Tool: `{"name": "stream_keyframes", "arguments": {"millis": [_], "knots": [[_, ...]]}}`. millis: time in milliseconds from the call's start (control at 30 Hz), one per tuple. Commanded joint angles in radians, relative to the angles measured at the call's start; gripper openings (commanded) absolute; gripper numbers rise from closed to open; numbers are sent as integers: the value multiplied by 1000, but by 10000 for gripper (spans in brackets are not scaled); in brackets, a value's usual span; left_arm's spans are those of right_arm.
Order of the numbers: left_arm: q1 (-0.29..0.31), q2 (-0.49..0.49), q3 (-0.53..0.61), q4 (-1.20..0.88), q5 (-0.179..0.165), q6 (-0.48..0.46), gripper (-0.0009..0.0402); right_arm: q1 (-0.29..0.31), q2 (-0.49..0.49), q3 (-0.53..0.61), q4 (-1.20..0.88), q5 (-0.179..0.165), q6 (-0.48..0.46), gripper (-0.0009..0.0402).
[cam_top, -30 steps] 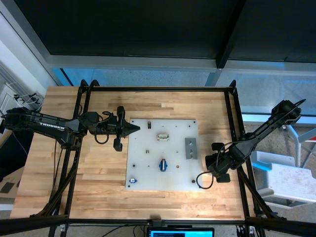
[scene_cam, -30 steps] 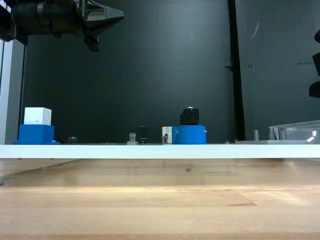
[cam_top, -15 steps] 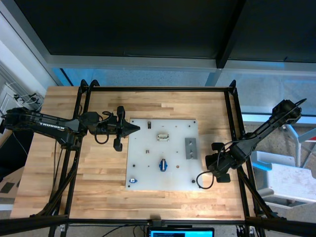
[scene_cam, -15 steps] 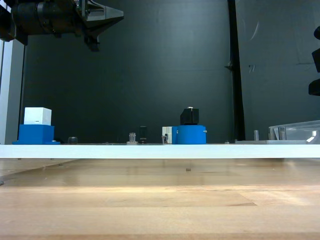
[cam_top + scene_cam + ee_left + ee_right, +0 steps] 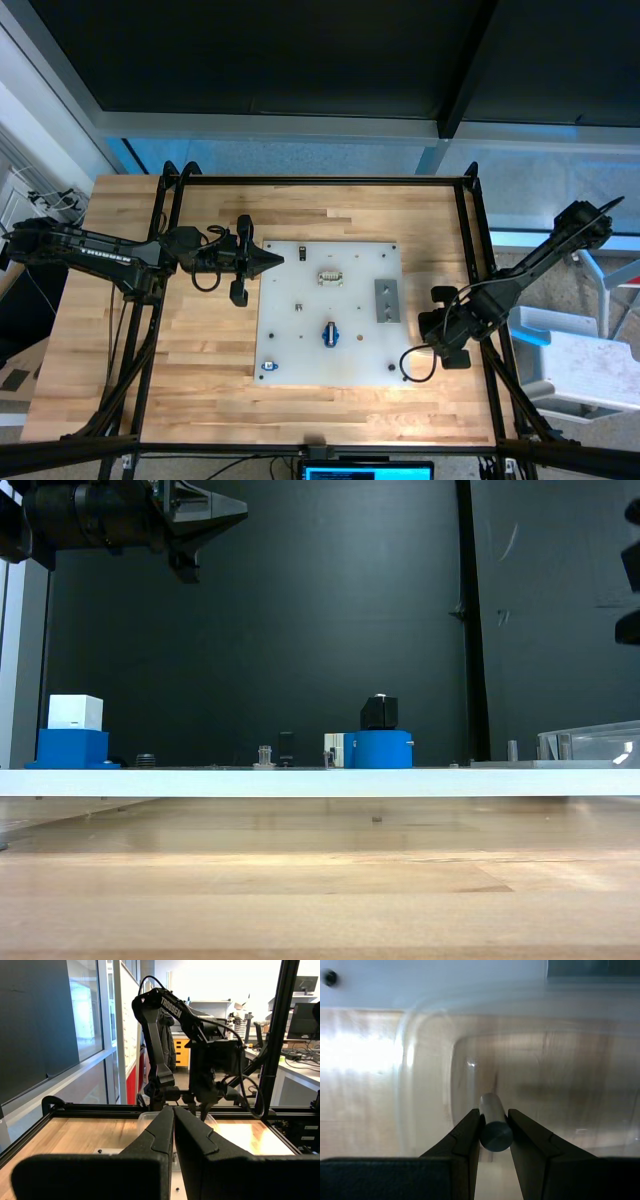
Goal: Pick the 16mm cylinder and place it in the taskboard
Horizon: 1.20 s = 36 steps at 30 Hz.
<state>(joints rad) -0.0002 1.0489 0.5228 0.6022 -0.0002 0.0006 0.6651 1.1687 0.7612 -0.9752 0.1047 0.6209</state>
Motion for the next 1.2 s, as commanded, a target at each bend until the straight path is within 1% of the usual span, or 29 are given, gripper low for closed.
{"name": "stream_keyframes", "arguments": {"millis": [33, 133, 200, 567, 933, 1100, 1200], "knots": [[0, 0, 0, 0, 0, 0, 0, 0, -12, 35, -24, 1, 0, 23], [0, 0, 0, 0, 0, 0, 0, 0, -18, 69, -61, 2, 0, 23], [0, 0, 0, 0, 0, 0, 0, 0, -19, 94, -96, 8, 0, 23], [0, 0, 0, 0, 0, 0, 0, -1, -28, 216, -235, 9, -1, 23], [0, 0, 0, 0, 0, 0, 0, -2, -28, 229, -236, 10, 0, 23], [0, 0, 0, 0, 0, 0, 0, -2, -28, 229, -237, 35, 0, 23], [0, 0, 0, 0, 0, 0, 0, -2, -28, 229, -237, 34, 0, 23]]}}
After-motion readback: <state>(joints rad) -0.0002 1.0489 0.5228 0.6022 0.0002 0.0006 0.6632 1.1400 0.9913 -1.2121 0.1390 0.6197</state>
